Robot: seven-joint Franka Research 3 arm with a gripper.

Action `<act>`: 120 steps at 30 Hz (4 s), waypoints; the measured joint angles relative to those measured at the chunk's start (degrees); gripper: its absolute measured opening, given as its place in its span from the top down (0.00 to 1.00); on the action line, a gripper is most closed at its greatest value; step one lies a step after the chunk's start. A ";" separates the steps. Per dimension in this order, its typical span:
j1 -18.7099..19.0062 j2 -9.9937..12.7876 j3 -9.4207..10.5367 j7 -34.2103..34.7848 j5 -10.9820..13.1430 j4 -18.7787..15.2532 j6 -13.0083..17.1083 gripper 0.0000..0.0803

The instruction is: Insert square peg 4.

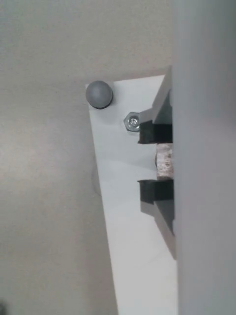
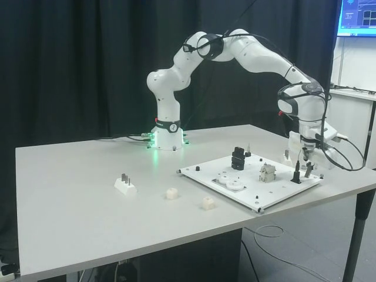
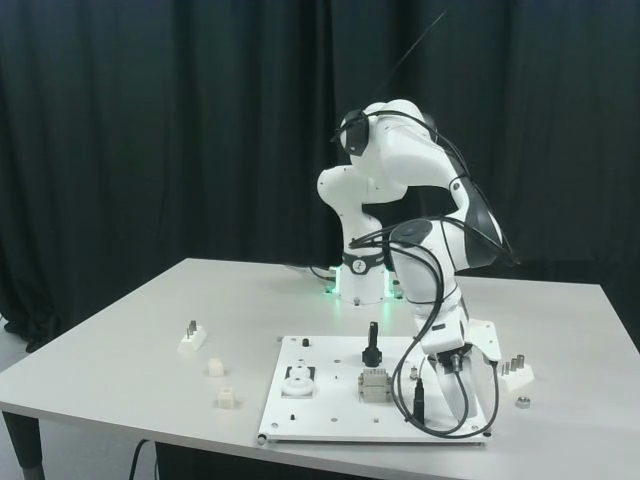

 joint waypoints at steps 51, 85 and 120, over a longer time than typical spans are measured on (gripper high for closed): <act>-4.18 0.36 3.02 -4.61 3.55 -0.02 -1.06 0.81; -4.88 0.36 3.02 -4.93 3.75 -0.19 -1.34 0.81; -4.52 0.28 3.03 -8.48 3.26 -0.24 -1.49 0.57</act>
